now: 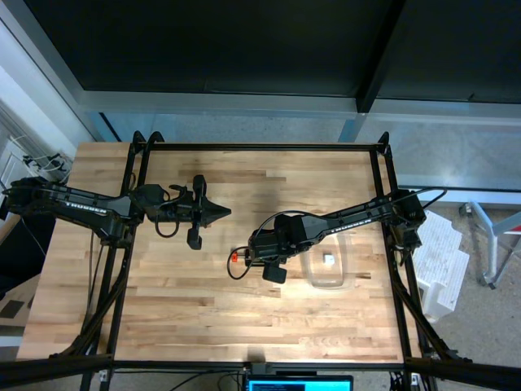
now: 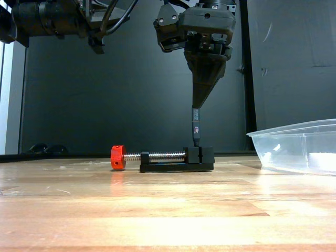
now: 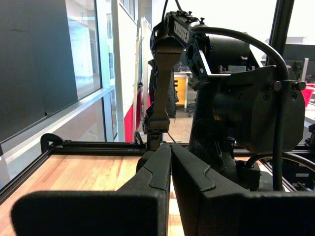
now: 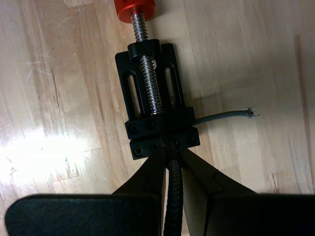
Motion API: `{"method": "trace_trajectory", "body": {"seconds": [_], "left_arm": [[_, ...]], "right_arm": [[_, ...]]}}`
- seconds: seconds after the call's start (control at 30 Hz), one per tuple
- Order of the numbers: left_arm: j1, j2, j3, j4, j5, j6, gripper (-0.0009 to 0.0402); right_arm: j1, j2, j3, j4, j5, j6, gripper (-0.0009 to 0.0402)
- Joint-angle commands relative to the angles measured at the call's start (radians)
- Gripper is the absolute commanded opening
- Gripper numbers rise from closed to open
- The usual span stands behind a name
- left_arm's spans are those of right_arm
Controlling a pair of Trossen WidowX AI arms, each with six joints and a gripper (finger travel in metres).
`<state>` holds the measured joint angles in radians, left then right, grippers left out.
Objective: Pick the USB-C connector and install on taskboard
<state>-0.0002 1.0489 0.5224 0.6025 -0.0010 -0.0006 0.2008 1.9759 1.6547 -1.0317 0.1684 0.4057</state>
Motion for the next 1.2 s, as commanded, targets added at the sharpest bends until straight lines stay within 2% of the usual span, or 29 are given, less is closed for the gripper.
{"method": "trace_trajectory", "body": {"seconds": [0.03,0.17,0.43,0.77,0.97,1.2], "left_arm": [[0.0,0.0,0.0,0.0,0.0,0.0,0.0],[0.0,0.0,0.0,0.0,0.0,0.0,0.0],[0.0,0.0,0.0,0.0,0.0,0.0,0.0],[0.0,0.0,0.0,0.0,0.0,0.0,0.0],[0.0,0.0,0.0,0.0,0.0,0.0,0.0],[0.0,0.0,0.0,0.0,0.0,0.0,0.0]], "right_arm": [[0.0,-0.002,-0.002,-0.003,-0.005,0.001,0.0004],[0.0,-0.011,-0.002,-0.005,-0.011,0.001,0.0023],[0.002,-0.039,-0.002,0.003,-0.005,0.001,0.0101],[0.002,-0.141,-0.001,0.002,-0.003,-0.044,0.0192],[-0.012,-0.213,-0.001,0.002,-0.002,-0.11,0.02],[-0.037,-0.274,-0.004,0.008,-0.003,-0.203,0.0178]]}}
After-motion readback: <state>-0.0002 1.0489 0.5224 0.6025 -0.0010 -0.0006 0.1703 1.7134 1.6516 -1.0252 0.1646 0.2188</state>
